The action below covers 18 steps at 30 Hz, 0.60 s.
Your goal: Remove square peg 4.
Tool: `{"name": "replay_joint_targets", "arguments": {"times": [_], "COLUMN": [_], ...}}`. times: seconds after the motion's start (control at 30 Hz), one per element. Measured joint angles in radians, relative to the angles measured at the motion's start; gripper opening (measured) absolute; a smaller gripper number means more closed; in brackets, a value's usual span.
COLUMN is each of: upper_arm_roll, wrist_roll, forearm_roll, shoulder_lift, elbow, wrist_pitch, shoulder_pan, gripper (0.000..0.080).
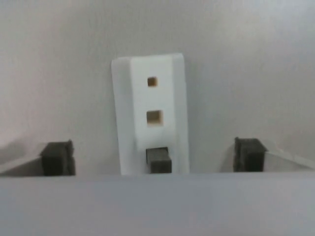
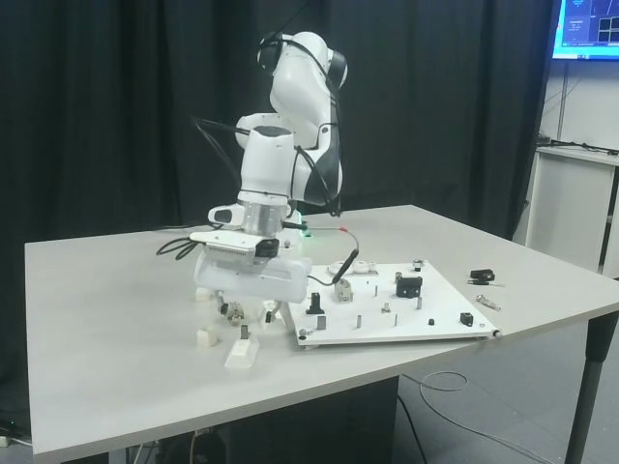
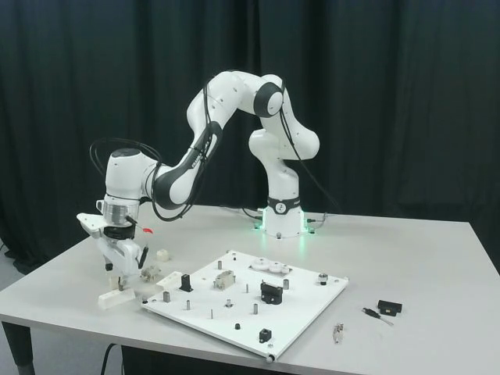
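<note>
Hovering over a white peg holder point(image 1: 150, 115) on the grey table point(image 2: 116, 290), the white Franka arm's gripper point(image 1: 155, 160) hangs with its two fingers spread wide and nothing between them. The dark square peg point(image 1: 158, 161) stands in the holder's socket nearest the wrist camera, roughly midway between the two black finger pads point(image 1: 57, 158), well apart from either.

The holder is the only container in play. In the wrist view it shows three square sockets in a row: the one under the hand is filled by the peg, and the two beyond it appear empty. Whether a further socket lies hidden under the gripper body cannot be told.

The risks, judged from here: the peg sits at the holder's end, so a descent slightly off centre could land a pad on the holder's edge. The holder looks loose on the table, so a tight peg could drag the whole block up with it. A white assembly board point(image 3: 312, 301) lies to one side, clear of the hand.
</note>
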Motion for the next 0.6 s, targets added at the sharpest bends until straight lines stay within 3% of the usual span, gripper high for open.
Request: {"name": "replay_joint_targets", "arguments": {"times": [0.13, 0.17, 0.53, 0.6], "upper_arm_roll": [-0.007, -0.009, -0.021, -0.021], "wrist_roll": [0.0, 0.0, -0.019, -0.032], "forearm_roll": [-0.008, -0.011, -0.027, -0.027], "shoulder_lift": [0.0, 0.0, -0.001, -0.001], "elbow": [0.03, 0.039, 0.113, 0.12], "wrist_pitch": [-0.037, -0.049, -0.153, -0.159], "shoulder_pan": [0.0, 0.0, -0.001, -0.002], "gripper": [0.0612, 0.0759, 0.0759, 0.0799]}}
